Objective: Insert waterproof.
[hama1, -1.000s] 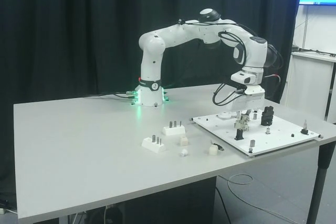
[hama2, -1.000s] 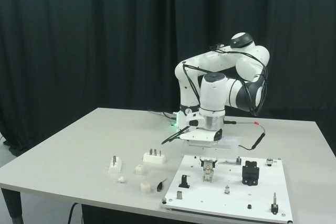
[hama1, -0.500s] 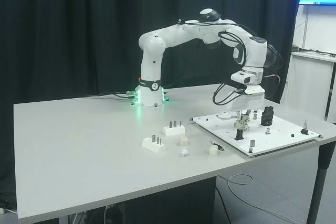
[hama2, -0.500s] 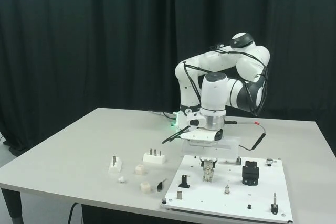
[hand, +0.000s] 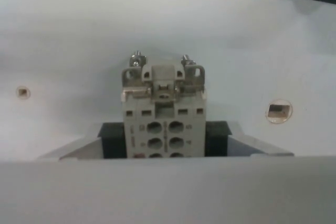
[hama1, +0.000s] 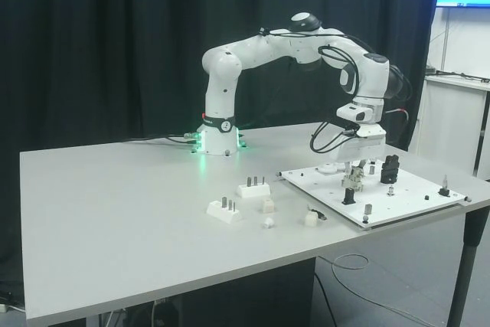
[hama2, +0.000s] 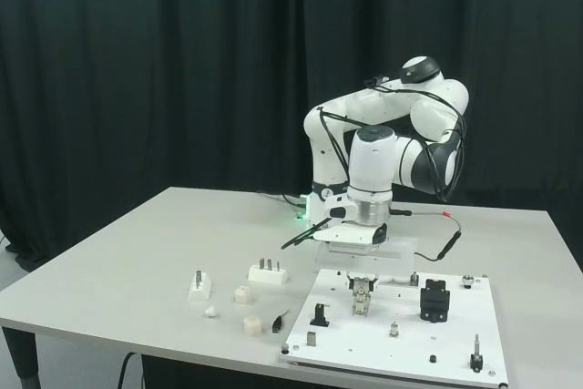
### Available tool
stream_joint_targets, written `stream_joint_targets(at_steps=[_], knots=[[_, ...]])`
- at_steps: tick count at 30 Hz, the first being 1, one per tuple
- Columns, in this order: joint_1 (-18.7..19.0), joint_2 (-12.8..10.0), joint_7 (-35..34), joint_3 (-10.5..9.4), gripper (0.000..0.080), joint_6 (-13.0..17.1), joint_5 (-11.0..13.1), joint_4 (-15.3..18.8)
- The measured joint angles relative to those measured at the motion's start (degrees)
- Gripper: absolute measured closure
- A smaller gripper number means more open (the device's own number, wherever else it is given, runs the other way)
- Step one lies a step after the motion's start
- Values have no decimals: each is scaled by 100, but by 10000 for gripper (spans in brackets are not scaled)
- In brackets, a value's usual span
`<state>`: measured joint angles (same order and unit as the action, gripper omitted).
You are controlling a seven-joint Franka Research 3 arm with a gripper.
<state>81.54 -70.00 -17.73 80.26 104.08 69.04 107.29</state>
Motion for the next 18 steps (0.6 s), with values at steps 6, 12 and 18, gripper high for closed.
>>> stream_joint_targets(at_steps=[6,12,18], knots=[[3,0,-58,0,493,0,0,2],[4,0,-127,1,493,-2,2,3],[3,0,-163,5,493,-3,11,8]])
